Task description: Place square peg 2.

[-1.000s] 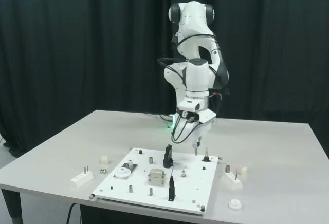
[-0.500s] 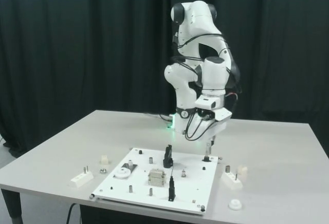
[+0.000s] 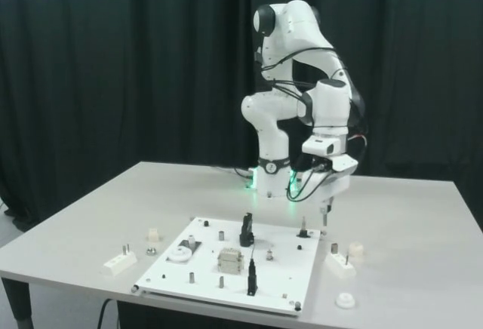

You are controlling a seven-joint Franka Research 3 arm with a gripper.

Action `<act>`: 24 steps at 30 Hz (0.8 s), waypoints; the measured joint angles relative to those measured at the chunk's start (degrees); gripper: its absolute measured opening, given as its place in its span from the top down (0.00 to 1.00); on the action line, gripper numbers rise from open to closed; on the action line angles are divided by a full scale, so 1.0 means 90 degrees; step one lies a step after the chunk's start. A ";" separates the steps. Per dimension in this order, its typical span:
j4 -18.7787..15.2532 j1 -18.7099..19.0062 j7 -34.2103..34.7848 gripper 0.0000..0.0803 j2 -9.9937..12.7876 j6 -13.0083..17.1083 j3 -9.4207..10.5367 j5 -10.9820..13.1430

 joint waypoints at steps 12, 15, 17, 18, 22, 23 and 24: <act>0.0591 0.0000 -0.0003 0.92 0.0551 0.0072 0.0325 -0.0189; 0.0757 -0.0005 -0.0167 0.92 0.0706 0.0034 0.0368 -0.0330; 0.0867 -0.0008 -0.0351 0.92 0.0797 -0.0042 0.0390 -0.0379; 0.0918 -0.0008 -0.0445 0.92 0.0836 -0.0082 0.0396 -0.0389; 0.1134 -0.0023 -0.0783 0.92 0.0973 -0.0284 0.0398 -0.0400; 0.1191 -0.0031 -0.0857 0.92 0.1003 -0.0339 0.0398 -0.0401; 0.1245 -0.0040 -0.0936 0.92 0.1031 -0.0400 0.0398 -0.0403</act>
